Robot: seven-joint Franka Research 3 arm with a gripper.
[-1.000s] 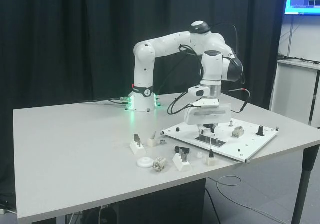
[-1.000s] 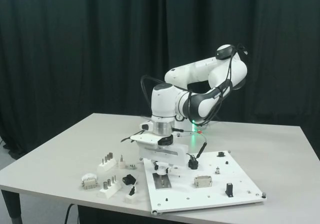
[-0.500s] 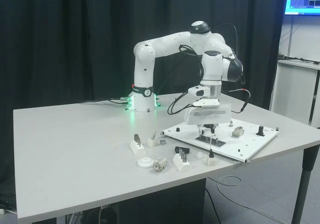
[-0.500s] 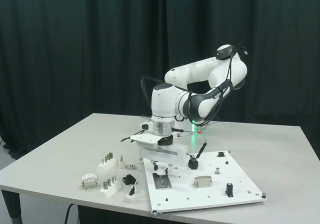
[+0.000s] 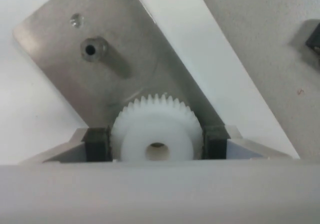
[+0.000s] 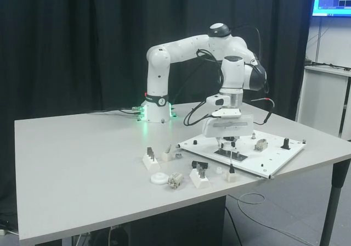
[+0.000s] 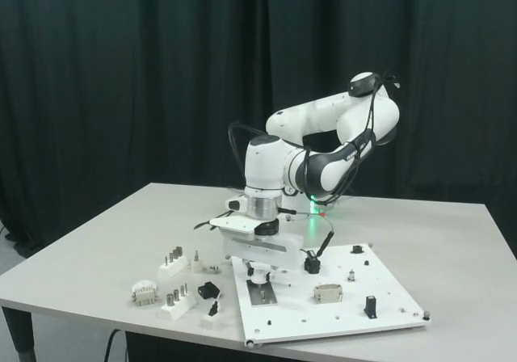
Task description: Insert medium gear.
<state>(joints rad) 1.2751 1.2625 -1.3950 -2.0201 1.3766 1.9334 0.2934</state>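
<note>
On the grey desk (image 6: 82, 158), over the white board (image 7: 339, 313): tool (image 5: 157, 145) pinching the white medium gear (image 5: 156, 129) above the metal plate (image 5: 105, 79); not yet seated on a peg, insertion left

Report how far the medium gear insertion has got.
Done: the gripper is shut on the white gear, its black pads pressed on either side. In hand: the gear hangs over the grey metal plate on the white board. Left: the gear's bore is not yet on a peg; the one peg in the wrist view stands bare, apart from the gear.
</note>
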